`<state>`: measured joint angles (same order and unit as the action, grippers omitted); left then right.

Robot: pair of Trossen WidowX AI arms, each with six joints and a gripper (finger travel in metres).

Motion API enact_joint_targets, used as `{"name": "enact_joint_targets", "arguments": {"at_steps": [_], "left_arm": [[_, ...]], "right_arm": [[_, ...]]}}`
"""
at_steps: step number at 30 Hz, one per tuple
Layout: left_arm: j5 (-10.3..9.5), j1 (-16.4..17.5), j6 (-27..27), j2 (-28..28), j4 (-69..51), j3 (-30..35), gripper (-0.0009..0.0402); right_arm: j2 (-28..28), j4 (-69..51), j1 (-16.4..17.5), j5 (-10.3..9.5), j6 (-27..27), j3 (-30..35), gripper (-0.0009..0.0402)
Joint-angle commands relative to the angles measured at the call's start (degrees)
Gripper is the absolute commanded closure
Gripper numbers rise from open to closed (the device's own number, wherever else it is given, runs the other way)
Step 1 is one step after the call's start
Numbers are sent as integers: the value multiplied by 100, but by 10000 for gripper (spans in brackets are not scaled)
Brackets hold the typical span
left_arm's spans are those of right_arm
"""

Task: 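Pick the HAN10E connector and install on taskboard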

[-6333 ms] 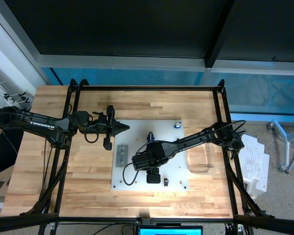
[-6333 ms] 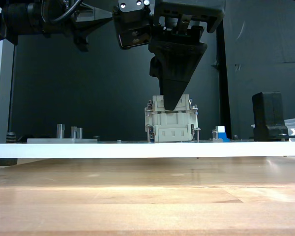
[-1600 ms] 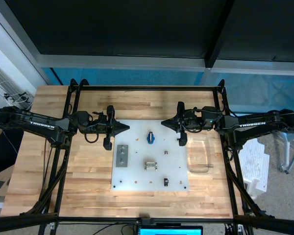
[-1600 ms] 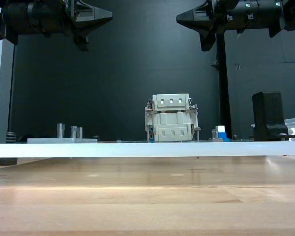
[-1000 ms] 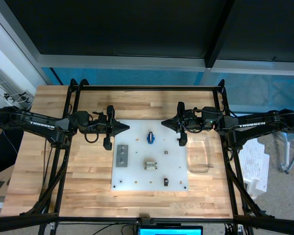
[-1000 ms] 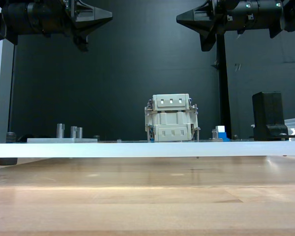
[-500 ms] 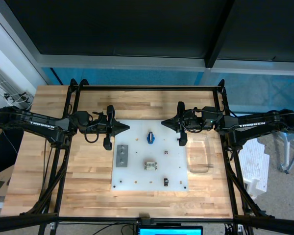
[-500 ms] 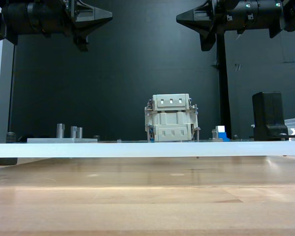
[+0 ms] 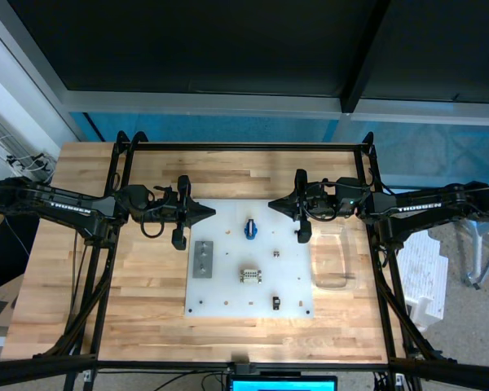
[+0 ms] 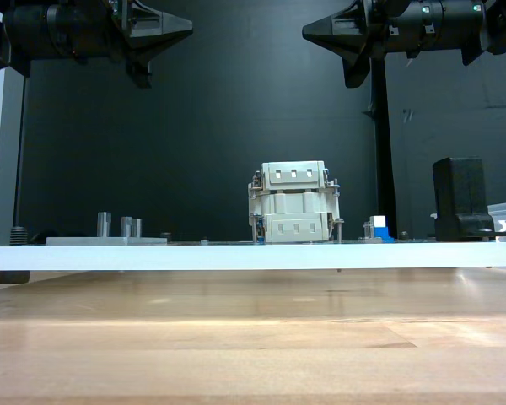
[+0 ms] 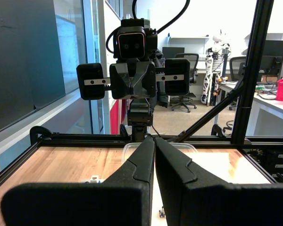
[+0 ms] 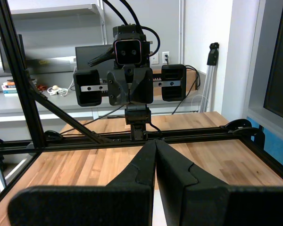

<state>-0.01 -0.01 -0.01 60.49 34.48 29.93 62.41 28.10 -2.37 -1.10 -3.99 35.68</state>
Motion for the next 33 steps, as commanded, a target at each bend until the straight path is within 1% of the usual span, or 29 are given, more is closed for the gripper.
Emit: {"name": "enact_joint_targets", "arguments": {"at_steps": [1, 33], "left_arm": [[0, 0, 0, 0, 0, 2, 392], [0, 0, 0, 0, 2, 2, 392]], "right_arm": [[2, -50, 0, 0, -4, 0, 393], [2, -181, 0, 0, -4, 0, 393]]}}
